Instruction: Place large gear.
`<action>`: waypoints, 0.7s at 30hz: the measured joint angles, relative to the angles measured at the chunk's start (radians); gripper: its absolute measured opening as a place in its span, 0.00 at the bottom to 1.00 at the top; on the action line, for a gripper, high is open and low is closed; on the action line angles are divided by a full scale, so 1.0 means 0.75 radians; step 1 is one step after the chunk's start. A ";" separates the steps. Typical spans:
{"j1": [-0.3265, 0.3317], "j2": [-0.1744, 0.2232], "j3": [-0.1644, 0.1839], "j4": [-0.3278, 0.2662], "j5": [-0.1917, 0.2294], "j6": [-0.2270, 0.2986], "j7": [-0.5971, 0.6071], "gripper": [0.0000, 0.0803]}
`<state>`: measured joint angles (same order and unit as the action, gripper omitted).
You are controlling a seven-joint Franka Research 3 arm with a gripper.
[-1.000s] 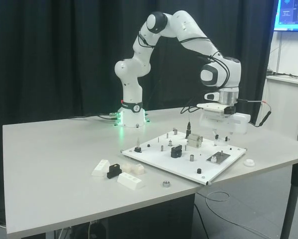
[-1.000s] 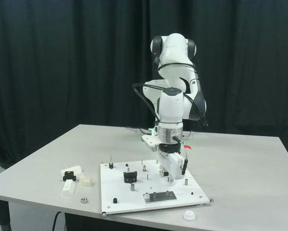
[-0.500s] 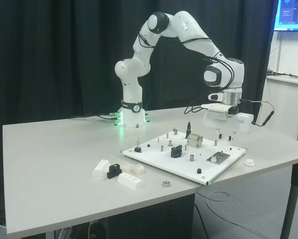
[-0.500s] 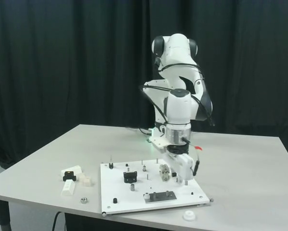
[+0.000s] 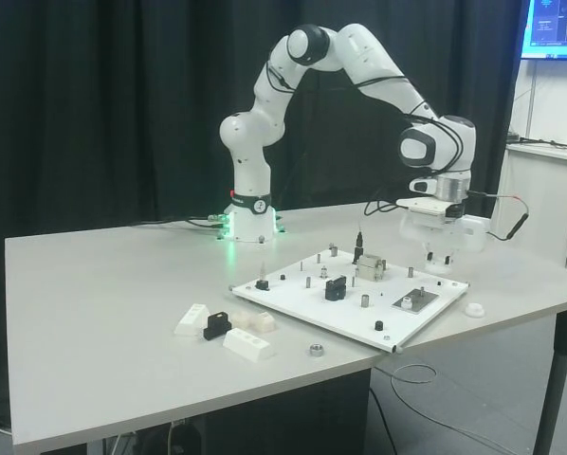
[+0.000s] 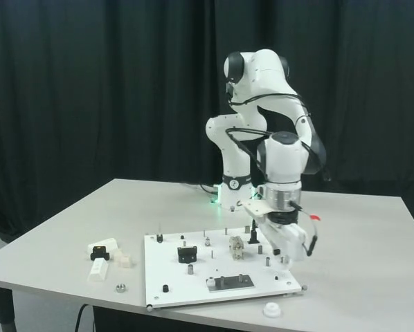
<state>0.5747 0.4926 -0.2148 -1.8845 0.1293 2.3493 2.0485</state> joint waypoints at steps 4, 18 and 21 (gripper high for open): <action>0.045 0.006 0.000 -0.005 0.001 0.004 0.051 0.41; 0.143 0.047 -0.006 -0.005 0.001 0.055 0.149 0.41; 0.150 0.057 -0.006 -0.005 0.001 0.067 0.160 0.41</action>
<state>0.6874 0.5351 -0.2195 -1.8885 0.1297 2.3992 2.1681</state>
